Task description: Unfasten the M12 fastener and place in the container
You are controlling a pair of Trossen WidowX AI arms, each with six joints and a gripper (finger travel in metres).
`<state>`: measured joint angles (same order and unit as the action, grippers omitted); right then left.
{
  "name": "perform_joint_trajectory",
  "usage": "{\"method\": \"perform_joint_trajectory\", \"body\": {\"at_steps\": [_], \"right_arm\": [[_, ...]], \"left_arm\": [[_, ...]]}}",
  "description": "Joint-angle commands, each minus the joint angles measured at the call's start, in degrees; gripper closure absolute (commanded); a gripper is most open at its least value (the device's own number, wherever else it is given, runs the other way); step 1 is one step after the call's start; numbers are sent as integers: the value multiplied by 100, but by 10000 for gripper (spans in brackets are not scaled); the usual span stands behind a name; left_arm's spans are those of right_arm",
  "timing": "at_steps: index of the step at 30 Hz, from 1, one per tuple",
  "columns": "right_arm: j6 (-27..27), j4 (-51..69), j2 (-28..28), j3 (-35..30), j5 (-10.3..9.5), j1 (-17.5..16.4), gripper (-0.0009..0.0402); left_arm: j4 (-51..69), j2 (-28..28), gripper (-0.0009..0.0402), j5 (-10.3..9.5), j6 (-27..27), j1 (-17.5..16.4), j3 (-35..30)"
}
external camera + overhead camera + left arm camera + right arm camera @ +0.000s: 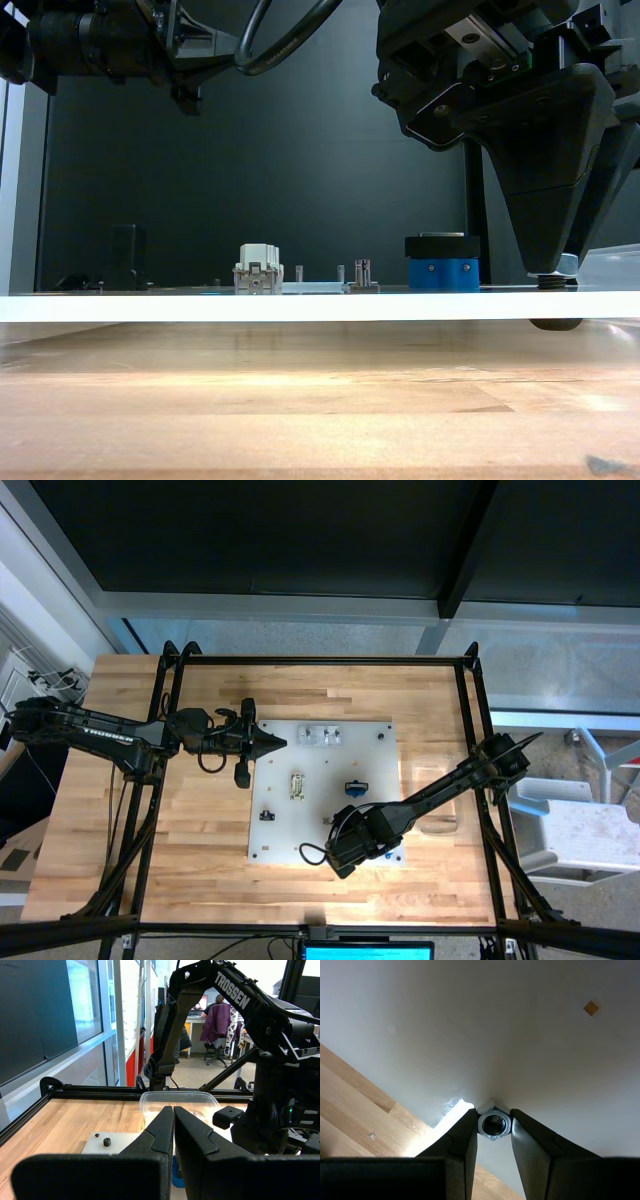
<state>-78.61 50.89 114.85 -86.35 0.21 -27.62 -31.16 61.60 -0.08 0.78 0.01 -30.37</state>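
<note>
White board [300, 830]: high view; lies on the wooden table [210, 870], with a blue block [355, 788] near its middle.
Left gripper [280, 742]: high view; held over the board's far left edge, well apart from the right arm.
Right gripper [375, 850]: high view; points down at the board's near right edge, and its own wrist hides the fingertips.
Container [440, 773]: high view; clear tray on the table just beside the board's right edge, under the right arm.
Stud [548, 284]: low view; black ribs stand on the board directly under the right gripper's tip.
Left fingers [160, 1132]: left wrist view; pressed together, with the clear container beyond them.
Silver nut [494, 1123]: right wrist view; pinched between the two right fingers [465, 1135] over the white board, outside the container. Whether it is on its stud, I cannot tell.
</note>
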Motion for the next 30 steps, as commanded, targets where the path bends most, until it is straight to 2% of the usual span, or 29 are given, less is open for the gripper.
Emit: {"method": "perform_joint_trajectory", "body": {"at_steps": [1,5,7,10,16,20,24,30], "right_arm": [[162,2,2,-2,4,0,341],[551,2,2,-2,4,0,351],[973,0,2,-2,4,-2,356],[1849,-2,2,-2,4,-2,362],[3978,9,0,-2,-4,-2,367],[5082,13,0,-2,-4,-2,366],[5687,17,-2,-2,-9,-7,365],[6131,42,-11,-57,-9,-7,366]], "left_arm": [[-2,0,393,2,-2,0,0],[-2,0,393,2,-2,0,0],[-2,0,393,2,-2,-2,0],[-2,0,393,2,-2,-2,0],[-2,0,393,2,-2,0,0],[-2,0,393,2,-2,0,0],[-2,0,393,2,-2,0,0],[-2,0,393,2,-2,0,0]]}}
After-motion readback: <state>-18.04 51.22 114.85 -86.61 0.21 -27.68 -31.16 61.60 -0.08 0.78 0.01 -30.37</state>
